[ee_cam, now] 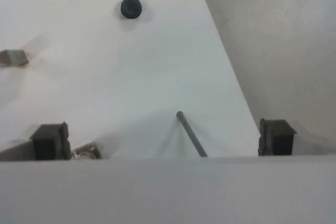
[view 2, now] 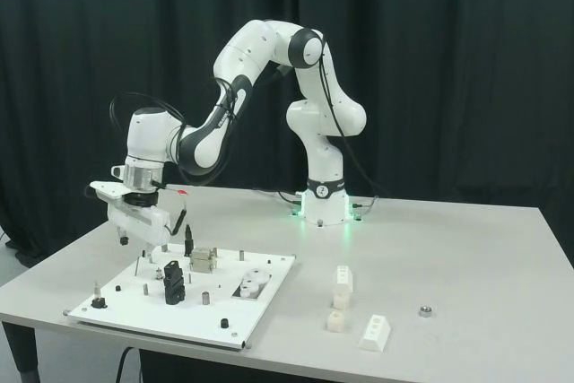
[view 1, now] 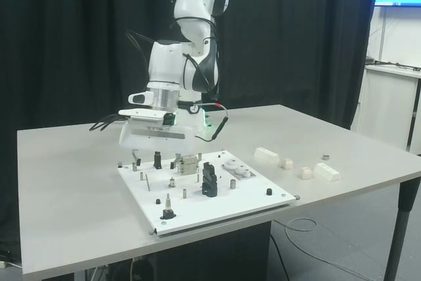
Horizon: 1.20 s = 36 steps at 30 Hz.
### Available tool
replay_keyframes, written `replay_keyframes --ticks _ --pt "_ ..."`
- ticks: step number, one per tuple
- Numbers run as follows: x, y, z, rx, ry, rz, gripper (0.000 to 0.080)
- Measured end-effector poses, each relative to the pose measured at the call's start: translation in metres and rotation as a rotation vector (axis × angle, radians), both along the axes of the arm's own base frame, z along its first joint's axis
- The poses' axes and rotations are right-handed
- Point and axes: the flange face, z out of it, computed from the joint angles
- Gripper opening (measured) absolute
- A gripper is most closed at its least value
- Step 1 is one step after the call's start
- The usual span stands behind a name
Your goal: Insert round peg 1.
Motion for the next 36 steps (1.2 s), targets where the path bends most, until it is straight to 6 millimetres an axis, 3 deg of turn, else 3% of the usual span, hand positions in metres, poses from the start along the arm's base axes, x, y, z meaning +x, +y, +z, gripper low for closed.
replay_keyframes --ticks 36 --pt "-0.015 0.005 -0.004 0.056 0.053 -0.057 0.08"
